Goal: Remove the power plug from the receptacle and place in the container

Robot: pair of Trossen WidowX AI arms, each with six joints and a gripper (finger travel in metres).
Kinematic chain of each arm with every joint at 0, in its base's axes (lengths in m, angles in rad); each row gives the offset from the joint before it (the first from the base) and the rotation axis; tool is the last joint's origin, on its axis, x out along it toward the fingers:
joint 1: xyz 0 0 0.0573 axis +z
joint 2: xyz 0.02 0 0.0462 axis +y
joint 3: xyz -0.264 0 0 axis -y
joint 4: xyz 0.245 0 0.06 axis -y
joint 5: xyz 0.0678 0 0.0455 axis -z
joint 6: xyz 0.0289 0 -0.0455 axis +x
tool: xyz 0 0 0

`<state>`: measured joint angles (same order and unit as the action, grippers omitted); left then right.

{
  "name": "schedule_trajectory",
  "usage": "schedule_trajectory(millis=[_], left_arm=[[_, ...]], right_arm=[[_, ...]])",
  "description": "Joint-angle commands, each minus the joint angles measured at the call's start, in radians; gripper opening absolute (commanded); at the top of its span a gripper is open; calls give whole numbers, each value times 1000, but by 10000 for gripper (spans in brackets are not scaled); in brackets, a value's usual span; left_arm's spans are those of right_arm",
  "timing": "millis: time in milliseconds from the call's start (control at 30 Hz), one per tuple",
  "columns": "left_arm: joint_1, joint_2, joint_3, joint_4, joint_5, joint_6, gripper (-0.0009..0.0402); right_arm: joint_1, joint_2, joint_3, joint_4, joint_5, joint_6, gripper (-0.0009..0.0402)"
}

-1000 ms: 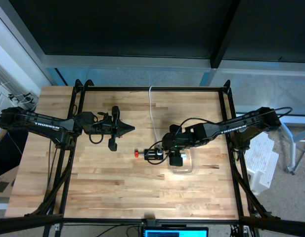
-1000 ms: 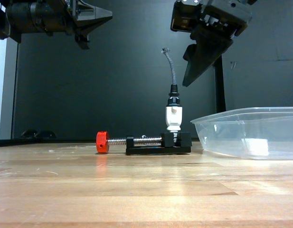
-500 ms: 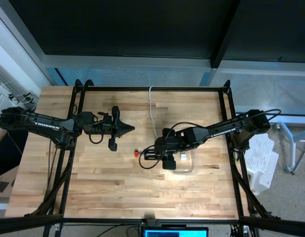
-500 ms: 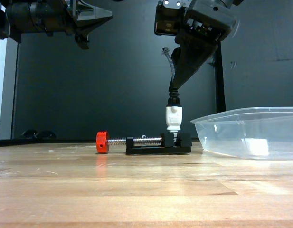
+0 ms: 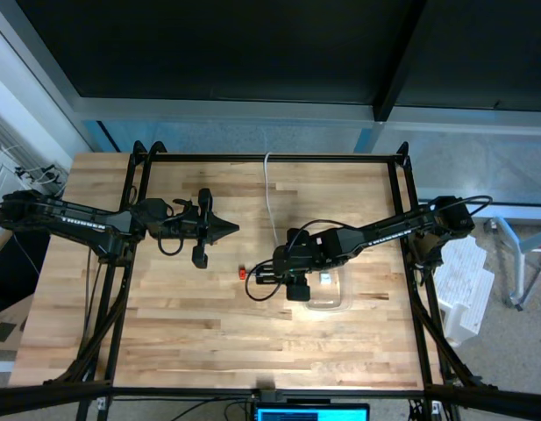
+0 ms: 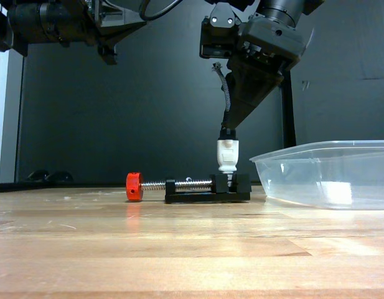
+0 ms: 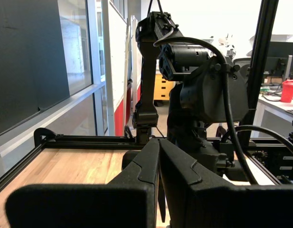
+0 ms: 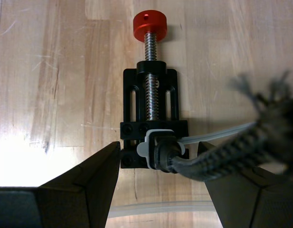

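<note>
black power plug (image 6: 226, 133) socketed, right hand (image 8: 159, 148) straddling it, left hand (image 5: 228, 229) aloft

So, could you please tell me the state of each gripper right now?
Left gripper: shut, empty, above the table's left.
Right gripper: open, jaws straddling the power plug, not gripping.

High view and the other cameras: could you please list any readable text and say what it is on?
"TROSSEN": white letters on the left arm's link.
On the right arm's link: white lettering, too blurred to read.
On the screen at the near edge: unreadable.
None on the left gripper, parked shut at left, the right gripper, open around the power plug, or the receptacle.
</note>
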<state>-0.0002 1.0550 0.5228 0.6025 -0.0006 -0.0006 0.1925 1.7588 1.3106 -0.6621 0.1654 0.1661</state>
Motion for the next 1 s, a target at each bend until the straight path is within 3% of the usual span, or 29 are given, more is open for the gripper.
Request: schedule_trajectory(millis=[33, 600, 1000], left_arm=[[0, 0, 0, 0, 0, 0, 0], [0, 0, 0, 0, 0, 0, 0], [0, 0, 0, 0, 0, 0, 0]], right_arm=[[-1, -1, -2, 0, 0, -10, 209], [-3, -1, -19, 26, 0, -25, 144], [-8, -1, -21, 36, 11, -29, 71]])
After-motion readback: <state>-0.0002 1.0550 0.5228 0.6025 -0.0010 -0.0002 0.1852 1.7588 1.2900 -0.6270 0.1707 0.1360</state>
